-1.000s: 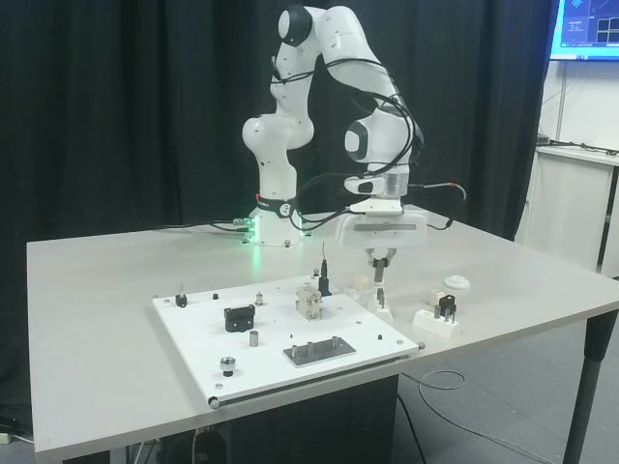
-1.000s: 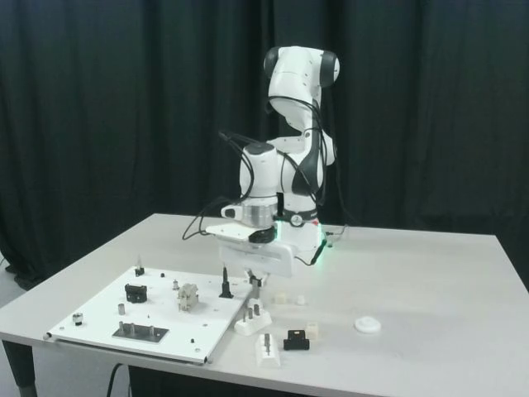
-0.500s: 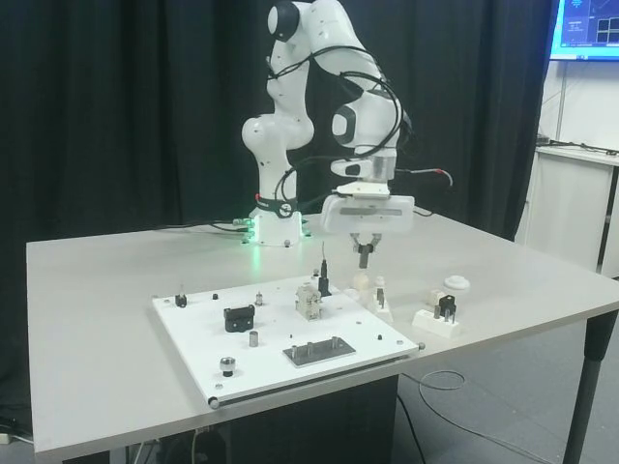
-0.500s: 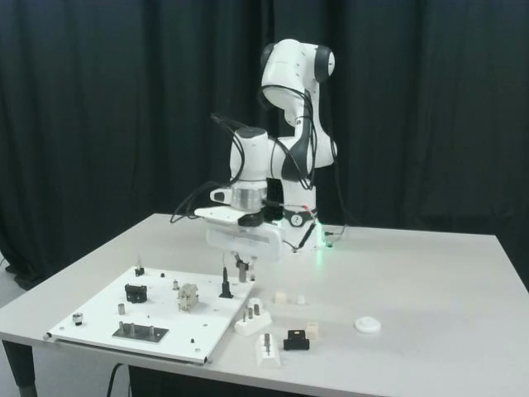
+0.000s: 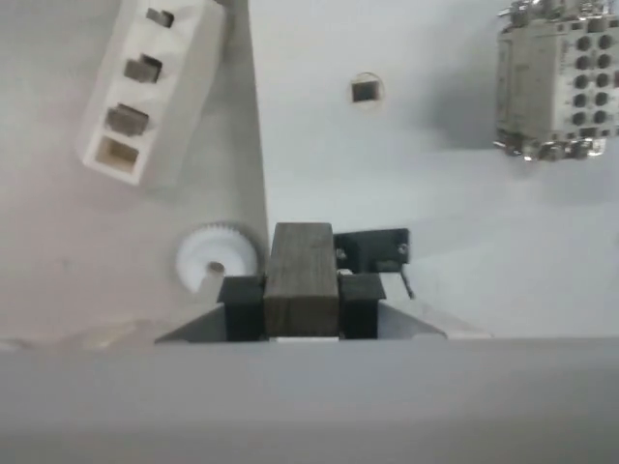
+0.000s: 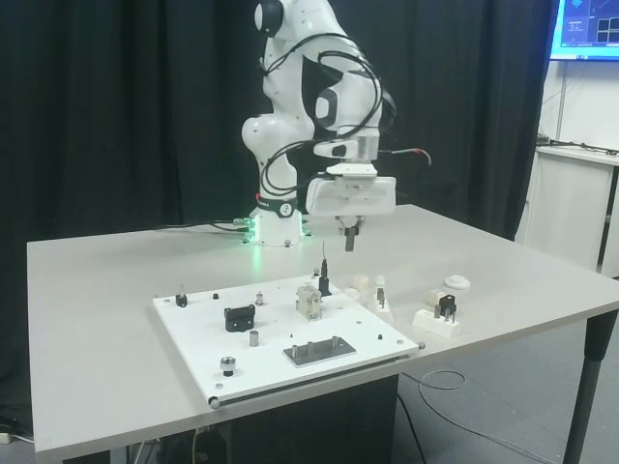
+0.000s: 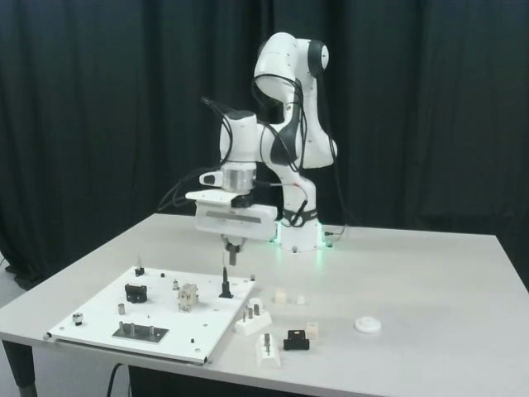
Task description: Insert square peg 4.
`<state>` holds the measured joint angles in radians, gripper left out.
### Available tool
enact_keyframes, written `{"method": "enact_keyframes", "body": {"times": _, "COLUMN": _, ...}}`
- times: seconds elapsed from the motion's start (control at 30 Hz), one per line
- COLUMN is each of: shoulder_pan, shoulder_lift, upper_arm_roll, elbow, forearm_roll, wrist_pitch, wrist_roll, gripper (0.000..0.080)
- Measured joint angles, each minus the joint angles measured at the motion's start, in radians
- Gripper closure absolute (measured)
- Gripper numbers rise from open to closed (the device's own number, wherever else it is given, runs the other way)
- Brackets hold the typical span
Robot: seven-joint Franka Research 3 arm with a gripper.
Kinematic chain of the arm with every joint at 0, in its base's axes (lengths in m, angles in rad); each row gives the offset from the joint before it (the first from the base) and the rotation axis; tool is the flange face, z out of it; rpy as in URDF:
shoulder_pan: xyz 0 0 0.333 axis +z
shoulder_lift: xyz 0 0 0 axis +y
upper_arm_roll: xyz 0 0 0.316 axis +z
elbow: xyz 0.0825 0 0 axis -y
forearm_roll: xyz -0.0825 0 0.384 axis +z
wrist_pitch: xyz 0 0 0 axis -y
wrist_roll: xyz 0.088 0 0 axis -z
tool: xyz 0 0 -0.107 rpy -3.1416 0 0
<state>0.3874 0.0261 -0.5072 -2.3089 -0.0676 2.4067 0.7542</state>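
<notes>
Standing before black curtains, the grey desk (image 6: 97, 290) carries a flat white assembly board (image 6: 280, 333) and the white arm, whose end effector (image 6: 349, 235) hangs above the board, clenched on the dark square peg (image 5: 302, 278). Only the wrist view shows the small square hole (image 5: 364, 91) in the board, the white block of square slots (image 5: 145, 82) and the white toothed gear (image 5: 217, 260) beside the board's edge.
</notes>
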Motion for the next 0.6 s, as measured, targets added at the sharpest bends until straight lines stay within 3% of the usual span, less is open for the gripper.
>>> {"method": "enact_keyframes", "body": {"times": 0.6, "shoulder_pan": -0.088, "shoulder_lift": -0.108, "upper_arm_roll": -0.002, "elbow": -0.06, "forearm_roll": -0.001, "wrist_pitch": -0.021, "wrist_roll": -0.245, "gripper": 0.0649}}
